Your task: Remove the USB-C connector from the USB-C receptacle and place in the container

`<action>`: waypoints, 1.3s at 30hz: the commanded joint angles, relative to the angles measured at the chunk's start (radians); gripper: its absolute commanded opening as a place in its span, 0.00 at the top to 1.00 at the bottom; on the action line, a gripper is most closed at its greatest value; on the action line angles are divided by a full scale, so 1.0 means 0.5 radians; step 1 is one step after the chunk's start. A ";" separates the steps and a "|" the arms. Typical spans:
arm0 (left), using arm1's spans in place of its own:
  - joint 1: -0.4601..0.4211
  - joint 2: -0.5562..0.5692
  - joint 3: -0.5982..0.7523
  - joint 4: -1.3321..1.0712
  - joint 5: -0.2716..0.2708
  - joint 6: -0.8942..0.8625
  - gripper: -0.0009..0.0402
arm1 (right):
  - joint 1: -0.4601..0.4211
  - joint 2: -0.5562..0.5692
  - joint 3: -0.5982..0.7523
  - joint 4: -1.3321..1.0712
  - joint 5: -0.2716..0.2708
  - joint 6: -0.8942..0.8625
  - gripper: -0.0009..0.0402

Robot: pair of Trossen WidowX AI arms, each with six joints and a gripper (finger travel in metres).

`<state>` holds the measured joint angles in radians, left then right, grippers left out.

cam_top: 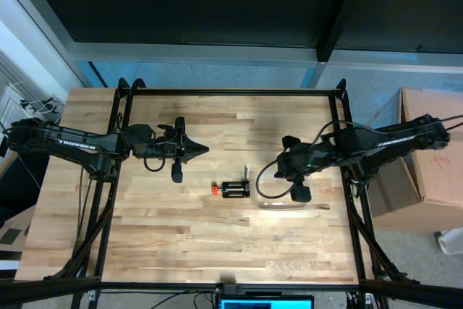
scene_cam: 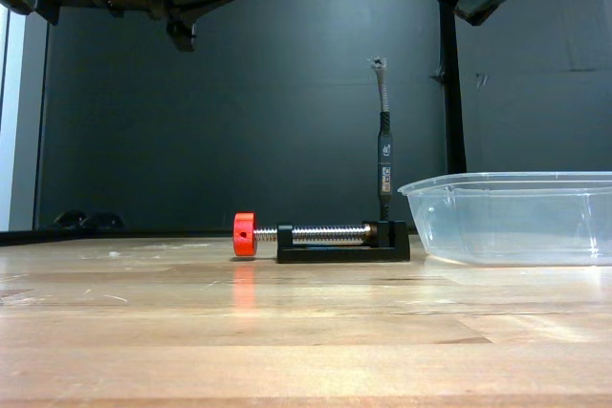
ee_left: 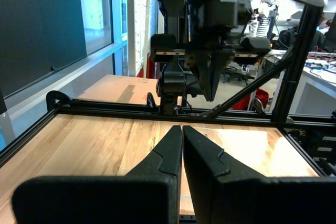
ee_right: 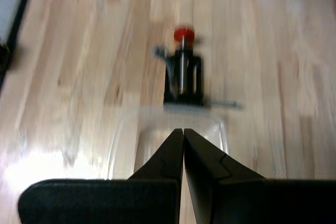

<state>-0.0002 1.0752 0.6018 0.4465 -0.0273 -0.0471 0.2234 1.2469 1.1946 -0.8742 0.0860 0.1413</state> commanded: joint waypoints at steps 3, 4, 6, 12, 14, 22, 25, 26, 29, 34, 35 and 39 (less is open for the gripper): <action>0.000 0.000 0.001 -0.001 0.000 0.000 0.98 | 0.015 0.257 0.227 -0.256 0.002 0.021 0.94; 0.001 0.000 0.001 -0.001 0.000 0.000 0.98 | 0.016 0.301 0.261 -0.283 0.005 0.020 0.93; 0.001 0.000 0.001 -0.001 0.000 0.000 0.98 | 0.017 0.385 0.321 -0.326 0.007 0.019 0.91; 0.001 0.000 0.001 0.000 0.000 0.000 0.98 | 0.019 0.583 0.439 -0.334 0.055 0.037 0.82; 0.000 0.000 0.001 0.000 0.000 0.000 0.98 | 0.020 0.637 0.465 -0.322 0.060 0.054 0.77; 0.001 0.000 0.001 0.000 0.000 0.000 0.98 | 0.021 0.817 0.473 -0.211 0.141 0.128 0.53; 0.001 0.000 0.001 0.000 0.000 0.000 0.98 | 0.022 0.880 0.473 -0.143 0.140 0.158 0.48; 0.001 0.000 0.001 0.000 0.000 0.000 0.98 | 0.022 0.903 0.473 -0.127 0.140 0.156 0.47; 0.001 0.000 0.001 -0.001 0.000 0.000 0.98 | 0.022 0.967 0.472 -0.076 0.140 0.156 0.45; 0.001 0.000 0.001 0.000 0.000 0.000 0.98 | 0.025 1.054 0.468 0.010 0.142 0.155 0.46; 0.001 0.000 0.001 -0.001 0.000 0.000 0.98 | 0.025 1.064 0.468 0.031 0.143 0.155 0.47; 0.000 0.000 0.001 0.000 0.000 0.000 0.98 | 0.025 1.101 0.465 0.074 0.142 0.154 0.52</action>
